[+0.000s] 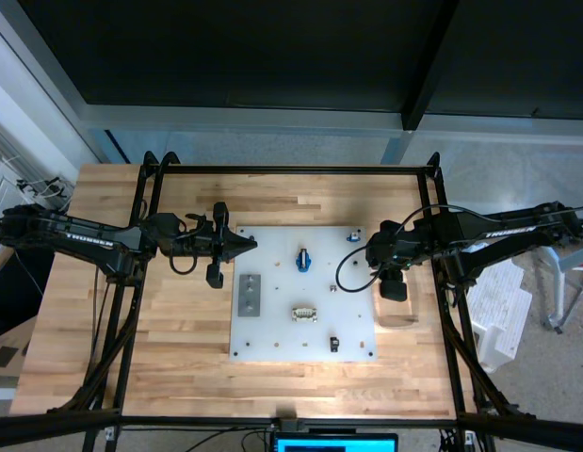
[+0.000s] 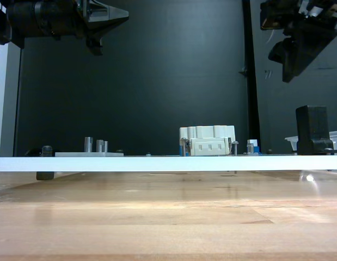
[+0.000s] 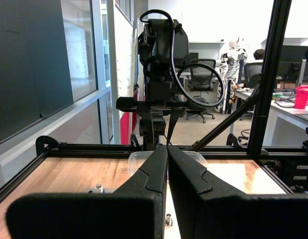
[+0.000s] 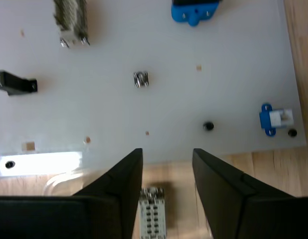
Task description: Pick the HAN10E connector and install on the hub
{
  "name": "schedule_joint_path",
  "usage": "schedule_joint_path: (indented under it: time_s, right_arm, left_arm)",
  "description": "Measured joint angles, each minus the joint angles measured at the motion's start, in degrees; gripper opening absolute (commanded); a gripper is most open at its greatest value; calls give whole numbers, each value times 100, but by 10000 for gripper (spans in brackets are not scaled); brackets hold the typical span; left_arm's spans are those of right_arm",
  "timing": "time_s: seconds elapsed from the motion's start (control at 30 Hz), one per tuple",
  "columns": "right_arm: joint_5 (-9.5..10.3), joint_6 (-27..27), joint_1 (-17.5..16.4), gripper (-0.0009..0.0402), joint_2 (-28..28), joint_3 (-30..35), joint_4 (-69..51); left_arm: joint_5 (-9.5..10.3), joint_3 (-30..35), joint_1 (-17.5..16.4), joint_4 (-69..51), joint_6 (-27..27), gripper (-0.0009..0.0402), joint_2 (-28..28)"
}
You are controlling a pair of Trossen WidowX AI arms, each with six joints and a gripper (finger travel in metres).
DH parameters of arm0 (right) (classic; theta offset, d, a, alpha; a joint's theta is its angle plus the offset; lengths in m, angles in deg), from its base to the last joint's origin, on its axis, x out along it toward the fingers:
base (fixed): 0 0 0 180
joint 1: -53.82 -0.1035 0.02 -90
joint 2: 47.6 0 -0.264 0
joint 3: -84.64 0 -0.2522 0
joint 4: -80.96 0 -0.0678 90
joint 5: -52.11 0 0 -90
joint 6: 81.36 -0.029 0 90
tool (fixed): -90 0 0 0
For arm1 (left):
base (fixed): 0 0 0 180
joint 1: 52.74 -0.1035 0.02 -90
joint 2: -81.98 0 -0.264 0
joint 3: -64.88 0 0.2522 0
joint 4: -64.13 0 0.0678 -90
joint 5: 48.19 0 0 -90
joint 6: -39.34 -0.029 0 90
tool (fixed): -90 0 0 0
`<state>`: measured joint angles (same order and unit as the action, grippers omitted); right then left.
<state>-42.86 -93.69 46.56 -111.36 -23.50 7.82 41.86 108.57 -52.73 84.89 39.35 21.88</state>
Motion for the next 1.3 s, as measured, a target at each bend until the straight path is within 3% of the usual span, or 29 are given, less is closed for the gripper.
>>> schedule_joint_path:
  time_s: [0.3,0.5,0.7,1.3]
  right_arm:
    - [-11,-236,0,202,0,-26,-610]
    - [-153,-433,11,217,-11,-101,-901]
    - [-323,-697,33,216,-11,-264,-905]
    - [-297,-1486,221,217,-11,-1252,-496]
  left_arm:
    - [0,0,0,0,-2,0,0]
    - [0,0,0,0,-2,0,0]
    - [0,0,0,0,-2,0,0]
    - [0,2,0,0,-2,0,0]
